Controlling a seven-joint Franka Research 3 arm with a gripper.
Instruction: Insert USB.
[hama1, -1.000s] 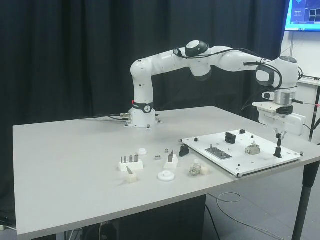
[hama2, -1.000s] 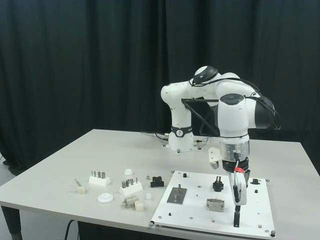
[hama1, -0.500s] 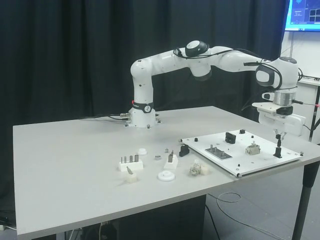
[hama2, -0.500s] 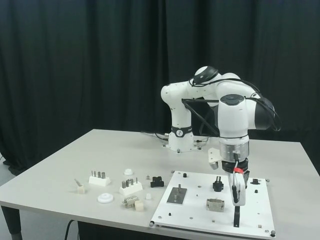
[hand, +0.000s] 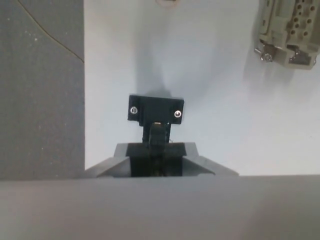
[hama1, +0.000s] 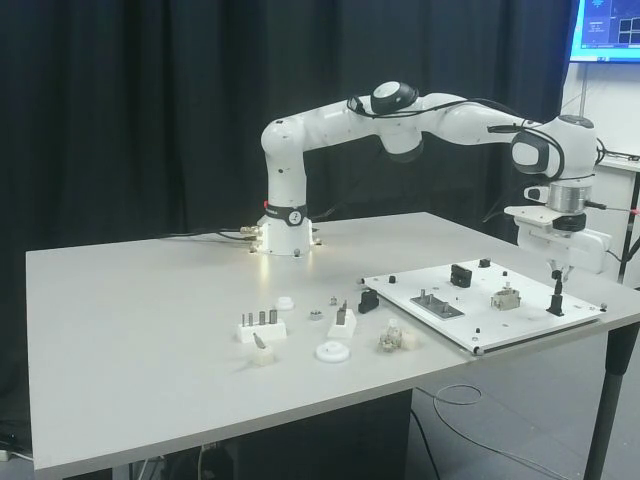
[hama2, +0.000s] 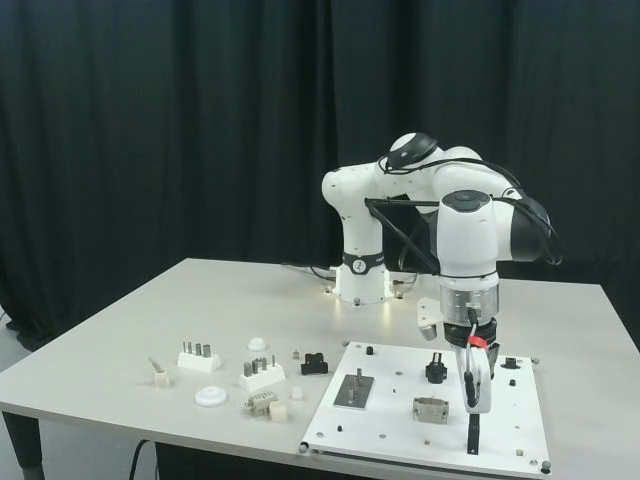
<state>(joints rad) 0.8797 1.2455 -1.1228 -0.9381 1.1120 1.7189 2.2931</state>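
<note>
The black USB plug (hand: 156, 134) stands upright in its black socket block (hand: 142, 109) near the edge of the white board (hand: 215, 100). My gripper (hand: 156, 156) hangs just above the plug's top, open, with a finger on each side and no grip on it. In the first room view the gripper (hama1: 557, 270) is over the plug (hama1: 556, 298) at the board's right end. In the second room view the gripper (hama2: 472, 408) is above the plug (hama2: 472, 436) at the board's near edge.
A grey multi-pin connector (hand: 287, 31) sits on the board close by, with a black clip (hama2: 435, 370) and a metal plate with a peg (hama2: 355, 390). Loose white and grey parts (hama2: 255, 375) lie on the grey table (hama2: 150, 320) left of the board.
My gripper has risen slightly above the plug. The plug has stayed upright in the socket.
</note>
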